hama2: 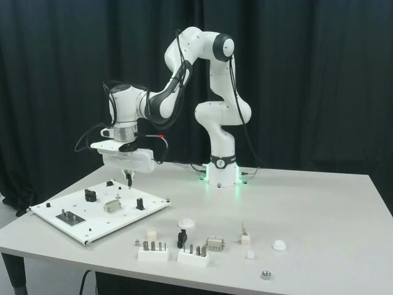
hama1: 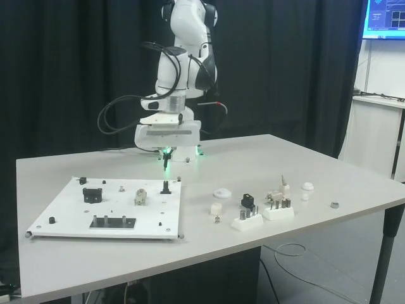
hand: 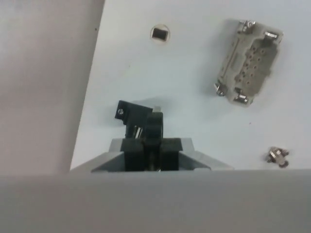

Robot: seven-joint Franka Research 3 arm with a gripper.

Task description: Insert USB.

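**A:** Start at the wrist view. How does the tool [hand: 151, 141] stand?

**B:** Its black fingers are drawn together on a narrow black piece, apparently the USB plug [hand: 154, 121]. It hangs over the white board [hand: 194, 121], near the board's edge. A black bracket [hand: 125, 110] with a screw sits just beside it.

**A:** Anything set into the board?

**B:** A round recess [hand: 159, 33] with a dark rectangular socket in it, apart from the plug. Further off is a blocky multi-pin connector [hand: 248, 60] with metal clips, and a small metal fitting [hand: 278, 156].

**A:** First room view?

**B:** The tool is above the far edge of the board, over a black upright post [hama1: 166, 186], with a green light at its tip. On the grey table [hama1: 285, 158], well apart from the board, two white holders [hama1: 247, 222] stand side by side. One carries a black block [hama1: 247, 201], the other small upright parts. I cannot tell what they are.

**A:** Second room view?

**B:** The same holders are near the table's front edge, with grey pins [hama2: 152, 246] standing in them. A white disc [hama2: 186, 224] lies between the holders and the board. Nothing stands between the tool and the board.
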